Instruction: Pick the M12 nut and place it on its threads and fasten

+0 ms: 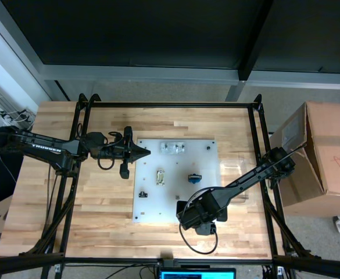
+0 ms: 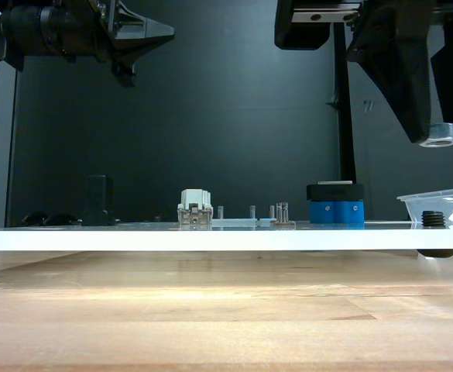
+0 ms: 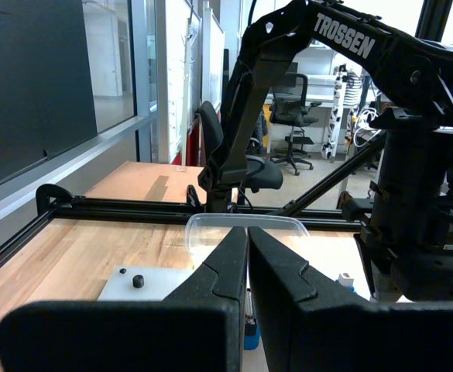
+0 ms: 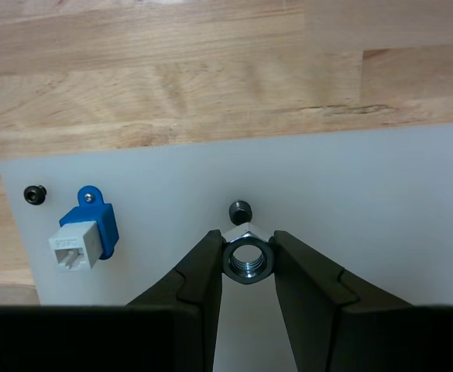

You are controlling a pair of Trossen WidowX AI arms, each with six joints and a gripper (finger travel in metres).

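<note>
The silver M12 nut (image 4: 246,261) is held flat between the fingertips of my right gripper (image 4: 246,245), which is shut on it. In the low view the nut (image 2: 441,136) hangs well above the black ribbed stud (image 2: 434,219), whose ribs show bare. The right wrist view shows the stud (image 4: 241,211) on the white board (image 4: 381,201) just beyond the nut, apart from it. My right gripper (image 1: 200,220) hovers over the board's near right edge. Over the board's left edge, my left gripper (image 1: 145,152) hangs high, fingers (image 3: 218,271) shut on nothing.
A clear tray (image 1: 238,165) sits right of the board, behind the stud in the low view. On the board stand a blue connector (image 4: 87,232), a grey-white connector (image 2: 195,211) and a blue-and-black block (image 2: 335,204). A cardboard box (image 1: 324,151) stands off the table's right side.
</note>
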